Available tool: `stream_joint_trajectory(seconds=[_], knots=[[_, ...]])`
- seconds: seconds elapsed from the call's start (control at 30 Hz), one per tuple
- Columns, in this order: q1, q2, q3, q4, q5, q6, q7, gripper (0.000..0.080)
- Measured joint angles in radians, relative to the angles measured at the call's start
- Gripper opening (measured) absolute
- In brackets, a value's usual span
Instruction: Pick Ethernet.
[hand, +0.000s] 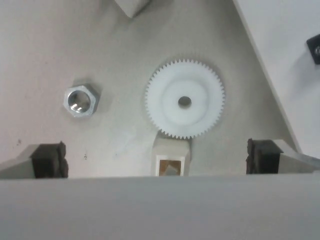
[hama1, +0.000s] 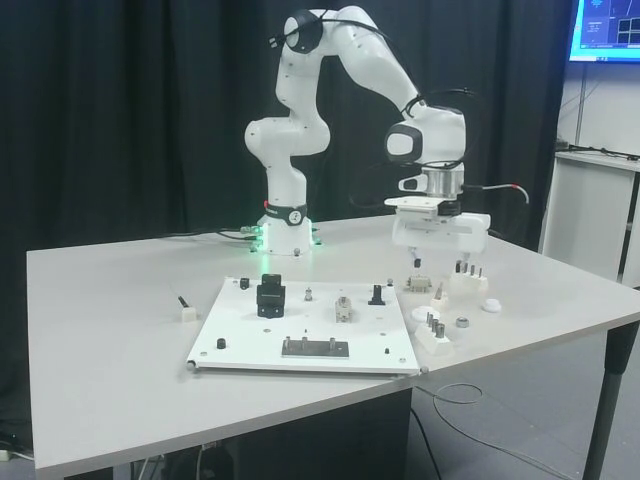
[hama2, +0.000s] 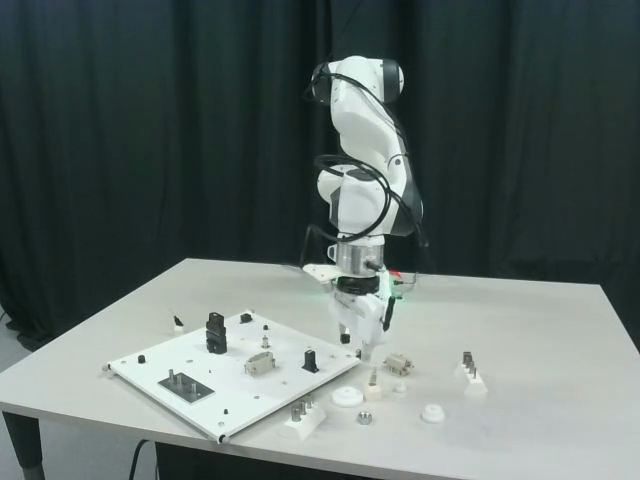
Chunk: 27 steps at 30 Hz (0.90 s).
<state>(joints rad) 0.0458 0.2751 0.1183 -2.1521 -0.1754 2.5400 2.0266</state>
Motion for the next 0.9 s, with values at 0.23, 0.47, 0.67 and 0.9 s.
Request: stream_joint_trajectory(seconds=[0.23, 0.47, 0.67, 0.9], knots=[[0.0, -0.007, 0.0, 0.012, -0.009, -0.028, -0.094, 0.08], [0.0, -0.009, 0.002, 0.017, -0.01, -0.04, -0.227, 0.08], [0.001, -0.009, 0.006, 0.017, -0.011, -0.048, -0.337, 0.08], [0.003, -0.009, 0.012, 0.018, -0.053, -0.055, -0.432, 0.08]])
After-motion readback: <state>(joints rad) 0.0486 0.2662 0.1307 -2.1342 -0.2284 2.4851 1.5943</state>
